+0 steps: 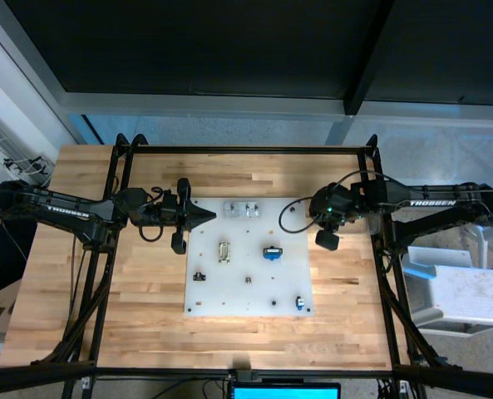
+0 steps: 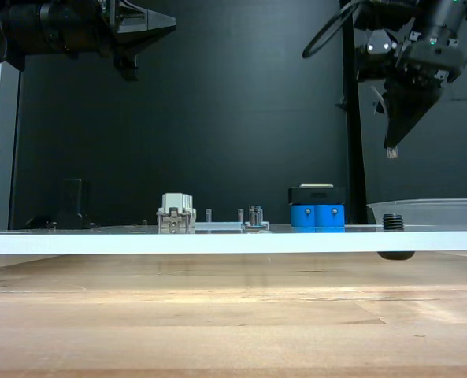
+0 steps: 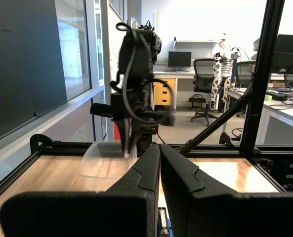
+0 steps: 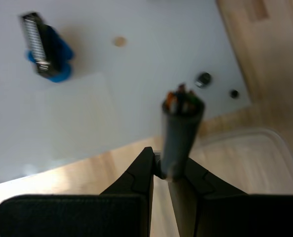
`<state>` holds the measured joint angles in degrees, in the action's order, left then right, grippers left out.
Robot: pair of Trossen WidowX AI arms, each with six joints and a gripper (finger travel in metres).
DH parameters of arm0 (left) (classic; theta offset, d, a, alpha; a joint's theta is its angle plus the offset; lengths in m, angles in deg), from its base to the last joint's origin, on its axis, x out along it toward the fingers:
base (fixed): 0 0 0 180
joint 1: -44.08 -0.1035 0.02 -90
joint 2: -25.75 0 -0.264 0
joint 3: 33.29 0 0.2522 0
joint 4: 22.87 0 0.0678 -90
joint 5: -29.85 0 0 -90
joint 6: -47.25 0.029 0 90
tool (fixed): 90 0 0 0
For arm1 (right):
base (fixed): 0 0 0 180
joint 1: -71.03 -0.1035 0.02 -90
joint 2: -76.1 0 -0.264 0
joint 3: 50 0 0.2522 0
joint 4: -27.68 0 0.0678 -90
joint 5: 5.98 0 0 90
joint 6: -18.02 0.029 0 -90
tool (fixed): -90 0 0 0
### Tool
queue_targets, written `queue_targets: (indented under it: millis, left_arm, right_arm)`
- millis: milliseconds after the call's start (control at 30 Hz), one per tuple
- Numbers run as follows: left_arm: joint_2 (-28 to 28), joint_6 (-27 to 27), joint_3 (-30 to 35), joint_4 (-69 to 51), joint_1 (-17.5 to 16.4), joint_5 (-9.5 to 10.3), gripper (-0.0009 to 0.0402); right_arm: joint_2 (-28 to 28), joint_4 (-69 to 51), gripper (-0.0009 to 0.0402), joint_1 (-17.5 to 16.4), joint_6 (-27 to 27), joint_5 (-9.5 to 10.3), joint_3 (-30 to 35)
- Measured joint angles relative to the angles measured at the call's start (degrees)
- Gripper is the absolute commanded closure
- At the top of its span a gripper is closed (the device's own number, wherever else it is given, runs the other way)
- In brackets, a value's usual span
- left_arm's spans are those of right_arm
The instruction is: Remove the rj45 connector and place it in the container
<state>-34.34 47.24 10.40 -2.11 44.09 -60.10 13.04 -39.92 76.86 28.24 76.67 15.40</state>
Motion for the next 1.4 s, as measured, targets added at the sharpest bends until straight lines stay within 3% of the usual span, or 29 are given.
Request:
queue_targets:
  millis: [333,600,867,1200,1400]
  left_arm:
    - [0.0,0.0,0.0,0.0,0.0,0.00,0.0393]
    - [0.0,0.0,0.0,0.0,0.0,-0.02,0.0393]
    - [0.0,0.0,0.0,0.0,0.0,-0.02,0.0393]
    - [0.0,0.0,0.0,0.0,0.0,0.00,0.0393]
    - [0.0,0.0,0.0,0.0,0.0,0.00,0.0393]
  right_arm:
    - [1.7,-8.6,0.0393,12.4,-2.5,-0.07,-0.5]
    - [2.3,-12.9,0.0390,17.4,-3.3,-0.98,-1.7]
    - [3.7,-13.8,0.0319,19.3,-3.0,-3.72,-5.0]
    - [3.8,-13.8,0.0205,19.3,-2.0,-3.76,-6.1]
    - [3.8,-13.6,0.0169,19.3,-2.0,-3.76,-6.1]
